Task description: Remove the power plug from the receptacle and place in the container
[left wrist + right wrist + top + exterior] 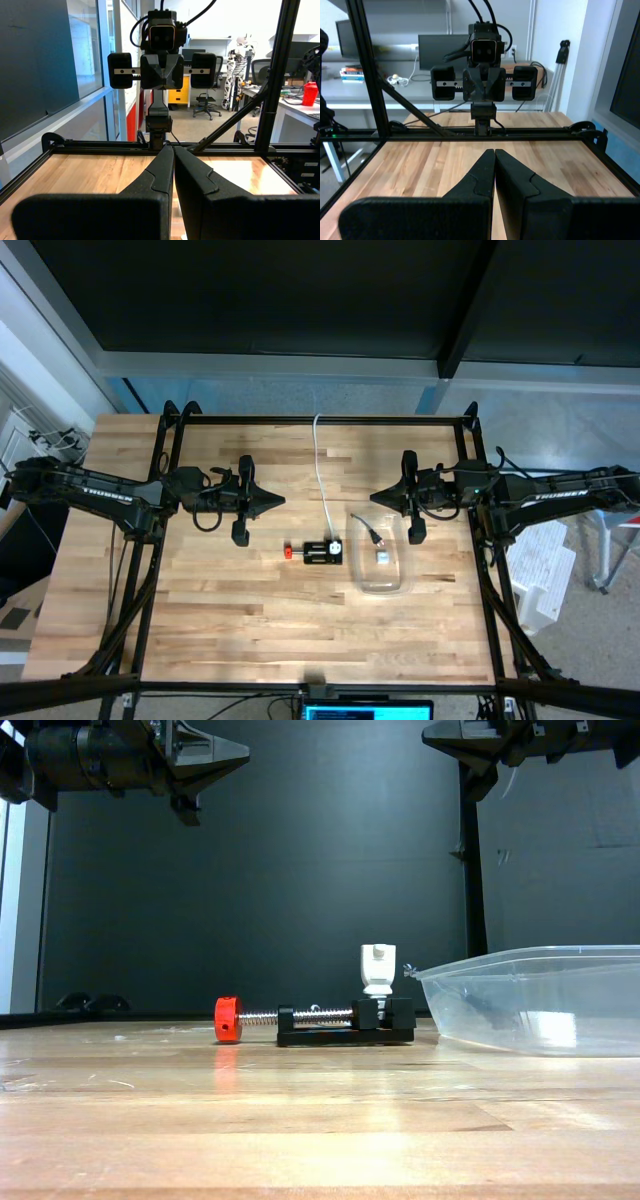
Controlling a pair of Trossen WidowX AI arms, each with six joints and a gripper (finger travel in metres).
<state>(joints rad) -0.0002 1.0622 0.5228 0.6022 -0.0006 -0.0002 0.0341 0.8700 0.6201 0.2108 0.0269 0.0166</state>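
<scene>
The power plug (pixel 374 534), small and black with a short cord, lies inside the container (pixel 399 578), a clear tub right of centre. The receptacle (pixel 334 546), white-faced on a long white cable (pixel 322 475), stands upright in the black vise (pixel 317 551) with nothing plugged into it (pixel 377 970). My left gripper (pixel 272 502) hangs shut high above the table, left of the vise. On the other side, my right gripper (pixel 378 498) hangs shut at the same height, above the tub's far end. Both wrist views show fingers pressed together on nothing (pixel 173 150) (pixel 495 152).
A small pale cube (pixel 383 557) also lies in the tub. The vise's red knob (pixel 288 552) points left. A black frame (pixel 320 421) rims the table, with slanted struts at both sides. In the low view the tub wall (pixel 545 1000) sits right of the vise (pixel 345 1021).
</scene>
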